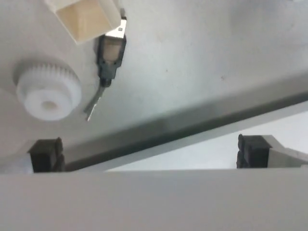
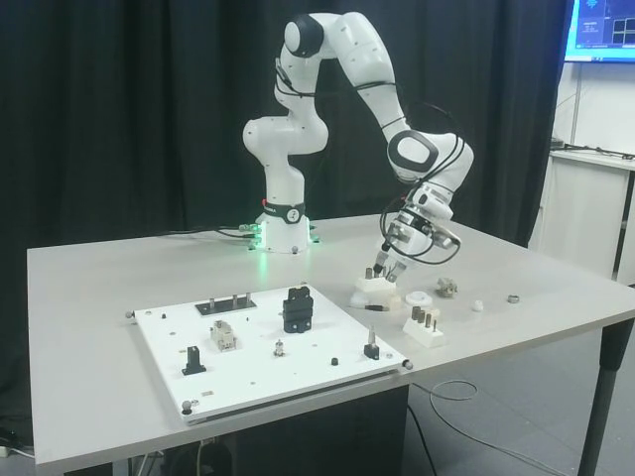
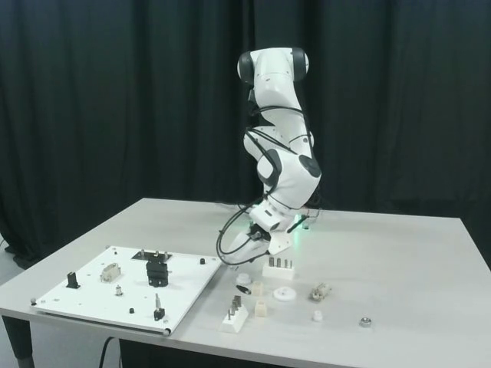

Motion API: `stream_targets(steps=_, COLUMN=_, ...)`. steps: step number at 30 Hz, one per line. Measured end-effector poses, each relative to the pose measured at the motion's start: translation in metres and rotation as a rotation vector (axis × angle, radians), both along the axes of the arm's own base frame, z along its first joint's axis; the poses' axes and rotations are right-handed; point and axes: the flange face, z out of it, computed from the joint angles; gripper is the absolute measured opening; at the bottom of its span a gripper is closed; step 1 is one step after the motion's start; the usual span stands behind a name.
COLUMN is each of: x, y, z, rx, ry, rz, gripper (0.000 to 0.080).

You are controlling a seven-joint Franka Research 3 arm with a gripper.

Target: Pick waterproof.

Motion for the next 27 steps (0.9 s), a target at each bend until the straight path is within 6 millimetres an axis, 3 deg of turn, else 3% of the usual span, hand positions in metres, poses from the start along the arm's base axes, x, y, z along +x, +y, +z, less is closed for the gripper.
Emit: stream_targets(steps=27, x=0.0069, y=-0.0091, z=0.0090, rx=0.003, ry=-0.017, rz=-0.022, gripper=0.0800)
